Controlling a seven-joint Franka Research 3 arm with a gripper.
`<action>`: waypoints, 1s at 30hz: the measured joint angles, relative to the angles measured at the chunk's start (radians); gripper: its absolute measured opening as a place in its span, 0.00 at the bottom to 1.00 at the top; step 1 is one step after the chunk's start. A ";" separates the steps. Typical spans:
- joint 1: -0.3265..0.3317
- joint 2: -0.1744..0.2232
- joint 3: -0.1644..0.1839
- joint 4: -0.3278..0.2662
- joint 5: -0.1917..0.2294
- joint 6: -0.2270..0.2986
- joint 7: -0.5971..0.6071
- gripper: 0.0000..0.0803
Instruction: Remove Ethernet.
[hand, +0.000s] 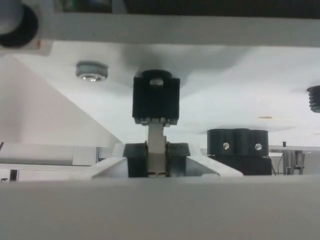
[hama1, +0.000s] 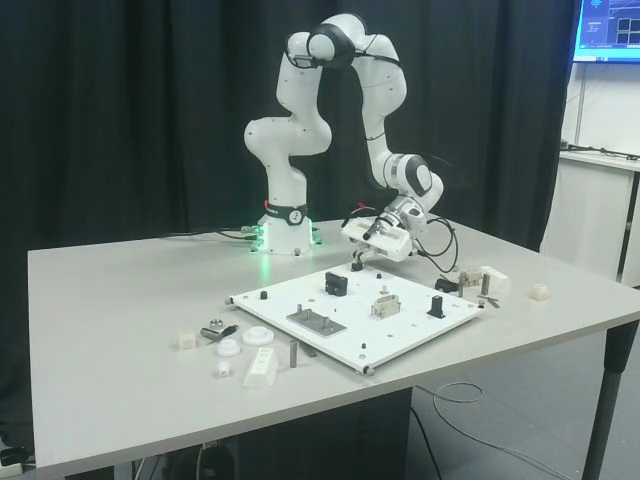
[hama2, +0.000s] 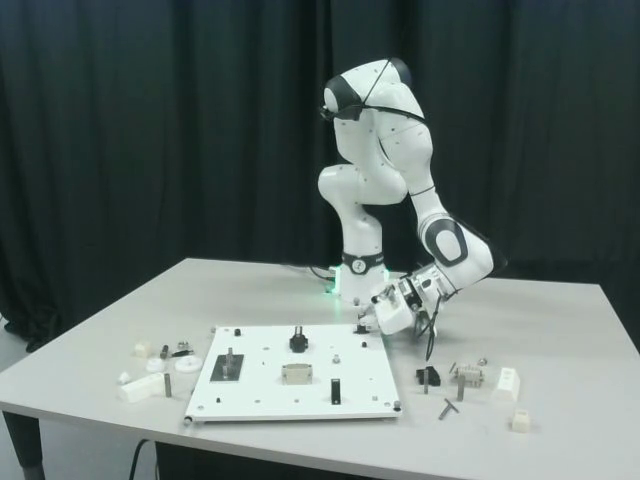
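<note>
**Gripper clamped on plug at far edge of board**

Gripper (hand: 156, 160) with black finger pads, clenched on small pale Ethernet plug (hand: 156, 140), seen pinched between the pads in the wrist view. Plug just short of, or barely touching, the black cube-shaped socket block (hand: 156, 99); whether still seated inside, cannot tell. In the room views, gripper (hama1: 358, 262) low and tilted over the far edge of the flat white square board (hama1: 300, 300), same spot seen from the other side (hama2: 366, 322).

Around it on the board: a round grey bolt head (hand: 91, 70) to one side of the block, a black ribbed fixture with two screws (hand: 237, 142) to the other. Farther out, a black block (hama1: 335, 284), a grey metal bracket (hama1: 316, 321), a pale connector housing (hama1: 384, 305) and a small black upright piece (hama1: 438, 306).

Off the board on the grey table (hama1: 110, 300): white rings and small blocks (hama1: 240, 348) near one corner, loose white parts (hama1: 484, 281) near the other. Nothing between gripper and block.
</note>
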 joint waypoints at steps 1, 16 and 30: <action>0.000 0.001 0.000 0.000 -0.001 0.000 0.000 0.10; 0.000 -0.001 0.032 0.006 0.023 -0.082 0.042 0.10; -0.003 -0.032 0.145 0.009 0.103 -0.229 0.078 0.09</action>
